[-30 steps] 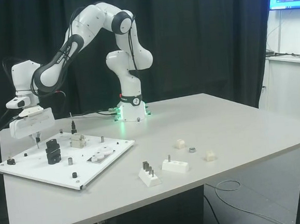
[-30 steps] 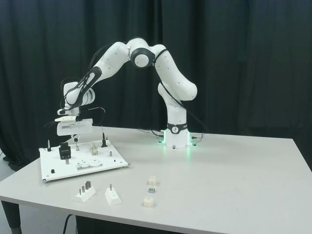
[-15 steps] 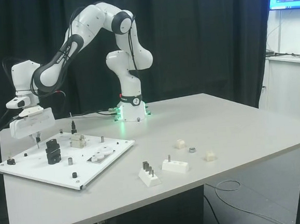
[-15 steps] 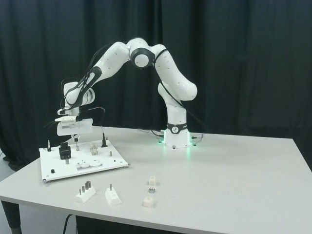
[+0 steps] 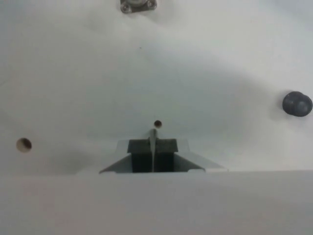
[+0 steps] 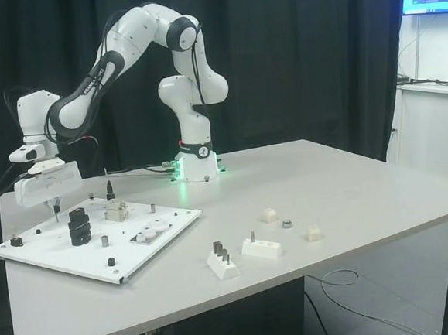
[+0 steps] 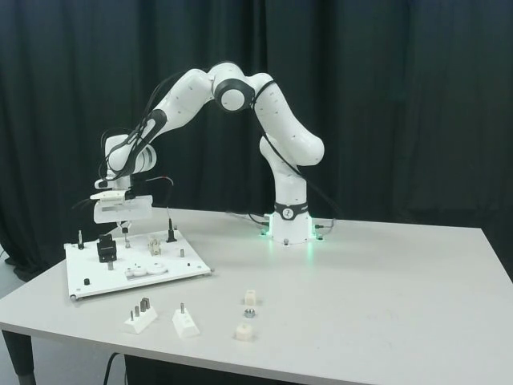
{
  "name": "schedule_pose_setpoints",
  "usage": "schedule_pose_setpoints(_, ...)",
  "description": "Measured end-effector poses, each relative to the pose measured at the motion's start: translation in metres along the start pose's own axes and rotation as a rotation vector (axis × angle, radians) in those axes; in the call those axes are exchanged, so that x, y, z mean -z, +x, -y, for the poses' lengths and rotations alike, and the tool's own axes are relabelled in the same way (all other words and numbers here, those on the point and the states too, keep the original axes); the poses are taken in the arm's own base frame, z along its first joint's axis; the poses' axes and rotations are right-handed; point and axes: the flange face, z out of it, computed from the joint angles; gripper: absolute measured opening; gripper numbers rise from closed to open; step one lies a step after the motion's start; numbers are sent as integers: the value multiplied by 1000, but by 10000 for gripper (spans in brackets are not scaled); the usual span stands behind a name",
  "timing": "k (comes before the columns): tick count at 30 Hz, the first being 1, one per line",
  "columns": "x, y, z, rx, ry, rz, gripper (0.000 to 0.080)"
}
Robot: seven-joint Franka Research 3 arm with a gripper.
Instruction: Insert round peg 1.
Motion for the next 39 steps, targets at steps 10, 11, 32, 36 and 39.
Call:
schedule_pose_setpoints(10, 0, 0, 0, 1, 1, -5, 17)
schedule_pose_setpoints(11, 0, 0, 0, 0, 1, -6, 17)
schedule_pose_setpoints(32, 0, 0, -1, 9, -5, -19, 17)
schedule_pose_setpoints(36, 0, 0, -1, 9, -5, -19, 17)
schedule_pose_setpoints(39, 0, 0, -1, 9, -5, -19, 17)
